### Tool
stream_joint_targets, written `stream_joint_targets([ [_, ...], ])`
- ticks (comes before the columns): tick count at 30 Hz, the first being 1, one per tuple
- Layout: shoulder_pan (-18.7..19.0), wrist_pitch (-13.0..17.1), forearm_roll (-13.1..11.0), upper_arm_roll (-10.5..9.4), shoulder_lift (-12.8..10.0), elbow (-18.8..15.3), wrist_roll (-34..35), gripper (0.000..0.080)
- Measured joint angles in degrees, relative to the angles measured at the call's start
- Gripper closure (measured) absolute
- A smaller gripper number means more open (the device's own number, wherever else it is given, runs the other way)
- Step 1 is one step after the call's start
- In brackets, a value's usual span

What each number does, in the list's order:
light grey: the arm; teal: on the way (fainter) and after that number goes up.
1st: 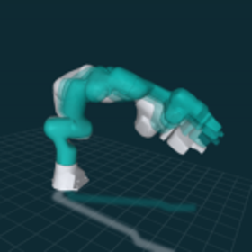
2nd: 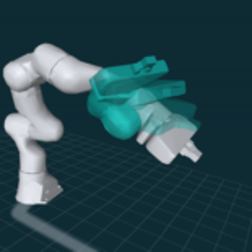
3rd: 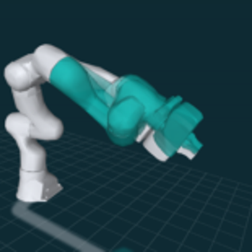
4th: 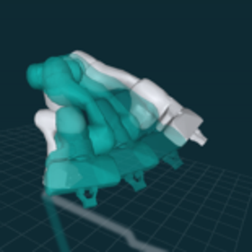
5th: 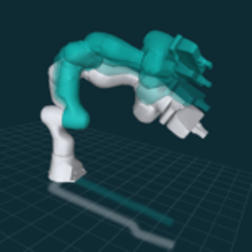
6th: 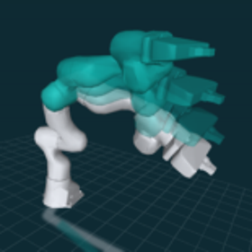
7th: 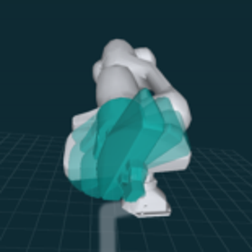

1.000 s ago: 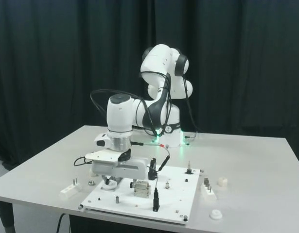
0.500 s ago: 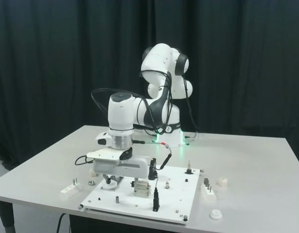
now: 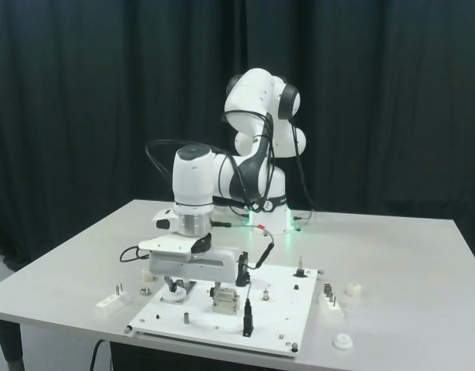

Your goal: Pick square peg 3.

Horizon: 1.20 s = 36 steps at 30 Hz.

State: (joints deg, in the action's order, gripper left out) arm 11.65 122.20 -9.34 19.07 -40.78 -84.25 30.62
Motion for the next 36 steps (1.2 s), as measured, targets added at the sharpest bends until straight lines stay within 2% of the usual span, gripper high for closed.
stream_joint_targets([
  [24, 0.11, 0.33, -0.02, -0.21, 0.86, 0.10, -1.23, 0.0003],
  [36, 0.18, 0.22, -0.02, -1.13, 2.06, 0.10, -2.58, 0.0003],
])
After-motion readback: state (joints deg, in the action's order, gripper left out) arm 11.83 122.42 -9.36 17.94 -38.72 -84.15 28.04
